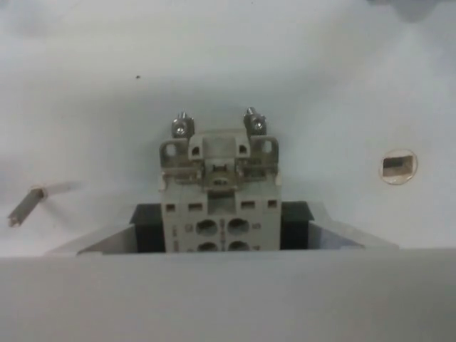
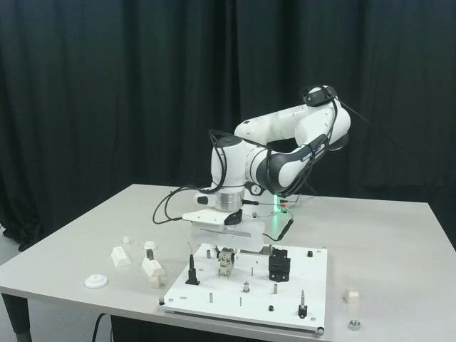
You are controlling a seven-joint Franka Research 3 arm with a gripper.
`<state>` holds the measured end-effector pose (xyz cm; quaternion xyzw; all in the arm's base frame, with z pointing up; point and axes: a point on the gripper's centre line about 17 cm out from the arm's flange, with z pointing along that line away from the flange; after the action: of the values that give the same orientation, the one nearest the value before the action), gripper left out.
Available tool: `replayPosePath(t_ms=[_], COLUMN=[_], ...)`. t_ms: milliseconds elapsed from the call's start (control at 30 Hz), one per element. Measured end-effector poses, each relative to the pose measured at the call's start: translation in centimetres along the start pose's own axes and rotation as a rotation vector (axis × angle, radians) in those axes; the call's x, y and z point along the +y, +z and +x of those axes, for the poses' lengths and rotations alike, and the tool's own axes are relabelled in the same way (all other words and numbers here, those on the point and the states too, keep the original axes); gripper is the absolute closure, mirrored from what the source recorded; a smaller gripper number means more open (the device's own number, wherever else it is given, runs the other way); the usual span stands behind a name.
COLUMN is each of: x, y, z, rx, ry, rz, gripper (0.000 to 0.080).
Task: Insert waterproof.
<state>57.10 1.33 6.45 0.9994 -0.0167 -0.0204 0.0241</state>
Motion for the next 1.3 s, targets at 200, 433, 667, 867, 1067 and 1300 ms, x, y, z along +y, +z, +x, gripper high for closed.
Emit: replayPosePath(t_ms=[200, 433, 667, 867, 1067, 1300], x=[0.0, 0.1, 0.3, 0.3, 0.3, -0.1], y=[0.0, 0.0, 0.0, 0.0, 0.0, 0.0], z=[0.1, 0.7, 0.8, 0.4, -0.1, -0.3], rx=[-0.013, -0.014, -0.015, -0.028, -0.048, -0.054], ry=[-0.018, -0.076, -0.109, -0.117, -0.125, -0.126], rz=[0.010, 0.015, 0.016, 0.014, 0.012, 0.018], gripper=[0.0485, 0.0485, 0.0485, 0.0485, 0.0485, 0.0485])
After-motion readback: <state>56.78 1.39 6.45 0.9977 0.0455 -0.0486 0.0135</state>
